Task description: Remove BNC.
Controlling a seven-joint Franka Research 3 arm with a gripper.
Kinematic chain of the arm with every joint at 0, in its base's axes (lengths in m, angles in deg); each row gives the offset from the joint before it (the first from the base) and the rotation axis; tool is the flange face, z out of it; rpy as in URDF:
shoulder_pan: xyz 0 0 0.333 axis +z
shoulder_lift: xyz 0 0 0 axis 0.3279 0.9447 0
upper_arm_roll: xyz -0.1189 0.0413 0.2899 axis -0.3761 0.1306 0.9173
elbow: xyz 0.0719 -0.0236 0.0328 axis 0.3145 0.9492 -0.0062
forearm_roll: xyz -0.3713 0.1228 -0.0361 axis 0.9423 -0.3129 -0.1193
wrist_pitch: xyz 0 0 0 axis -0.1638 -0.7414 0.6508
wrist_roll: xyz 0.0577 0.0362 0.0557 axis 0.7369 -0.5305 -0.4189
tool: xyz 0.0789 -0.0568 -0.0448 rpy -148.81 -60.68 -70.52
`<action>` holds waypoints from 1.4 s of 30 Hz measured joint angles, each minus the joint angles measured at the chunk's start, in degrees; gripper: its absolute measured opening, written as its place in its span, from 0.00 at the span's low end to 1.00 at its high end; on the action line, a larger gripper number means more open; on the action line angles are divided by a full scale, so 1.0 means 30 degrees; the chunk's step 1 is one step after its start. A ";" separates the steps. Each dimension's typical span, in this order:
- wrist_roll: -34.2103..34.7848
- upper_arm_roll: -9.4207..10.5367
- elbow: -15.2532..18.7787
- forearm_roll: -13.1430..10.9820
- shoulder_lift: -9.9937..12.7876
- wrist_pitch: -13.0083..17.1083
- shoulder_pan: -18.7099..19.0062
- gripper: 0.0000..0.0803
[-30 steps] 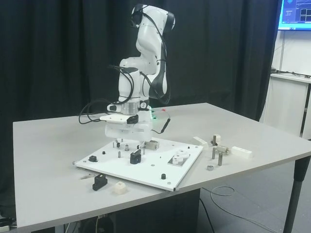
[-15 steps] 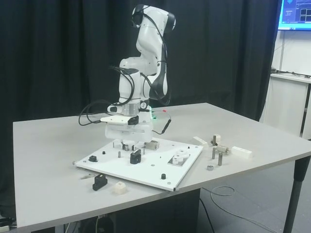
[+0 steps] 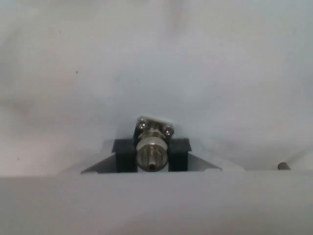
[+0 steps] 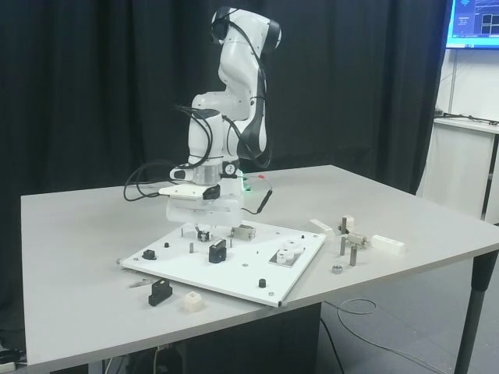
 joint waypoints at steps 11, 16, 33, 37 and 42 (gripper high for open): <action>-0.0275 0.0019 0.0001 0.0000 0.0021 0.0061 0.0003 0.17; -0.1275 0.0019 0.0013 0.0000 0.0021 0.0103 0.0004 0.17; -0.5079 0.0015 0.0106 -0.0019 0.0002 0.0313 0.0014 0.17; -0.6065 0.0014 0.0131 -0.0051 -0.0003 0.0360 0.0013 0.17; -0.7672 0.0015 0.0161 -0.0051 -0.0006 0.0436 0.0014 0.17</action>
